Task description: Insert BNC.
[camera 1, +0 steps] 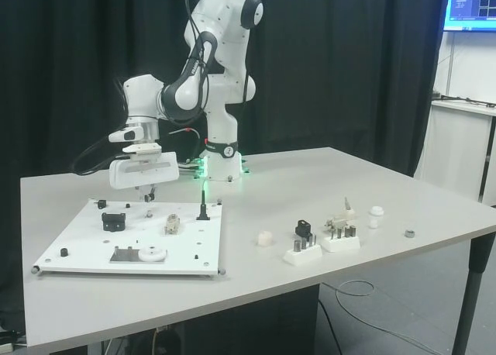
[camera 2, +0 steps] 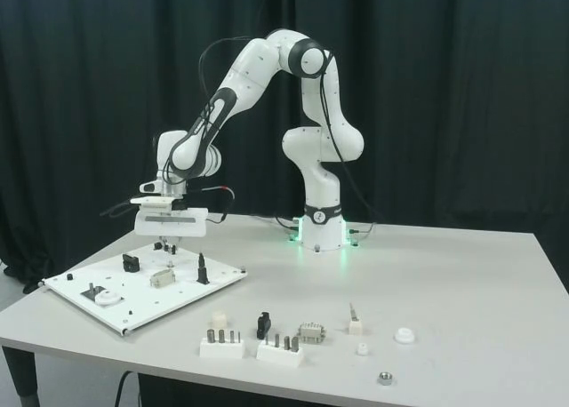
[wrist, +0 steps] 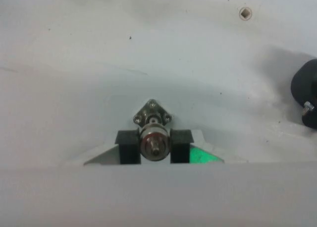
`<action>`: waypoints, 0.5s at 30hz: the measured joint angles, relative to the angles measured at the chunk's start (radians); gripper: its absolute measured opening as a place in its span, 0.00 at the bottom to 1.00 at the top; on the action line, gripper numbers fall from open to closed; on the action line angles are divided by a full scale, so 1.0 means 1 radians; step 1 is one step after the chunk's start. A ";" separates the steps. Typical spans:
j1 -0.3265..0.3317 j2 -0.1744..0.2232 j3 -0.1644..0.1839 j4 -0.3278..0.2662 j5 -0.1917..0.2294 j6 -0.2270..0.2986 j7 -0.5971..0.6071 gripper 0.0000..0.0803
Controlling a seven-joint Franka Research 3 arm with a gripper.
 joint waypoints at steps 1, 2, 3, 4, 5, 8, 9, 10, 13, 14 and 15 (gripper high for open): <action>0.000 0.000 0.002 0.000 0.000 0.003 0.000 0.15; 0.000 0.000 0.004 0.000 0.000 0.006 0.000 0.15; 0.000 0.000 0.006 0.000 0.000 0.008 0.000 0.15; 0.000 0.001 0.007 0.000 0.000 0.011 0.000 0.15; 0.000 0.001 0.009 0.000 0.000 0.013 0.000 0.15; 0.000 0.003 0.015 0.000 0.000 0.022 0.000 0.15; 0.000 0.004 0.017 0.000 0.000 0.026 0.000 0.15; 0.000 0.005 0.018 0.000 0.000 0.028 0.000 0.15; 0.000 0.008 0.021 0.000 0.001 0.032 0.000 0.15; 0.000 0.009 0.021 0.000 0.002 0.033 0.000 0.15; 0.000 0.011 0.022 0.000 0.003 0.034 0.000 0.15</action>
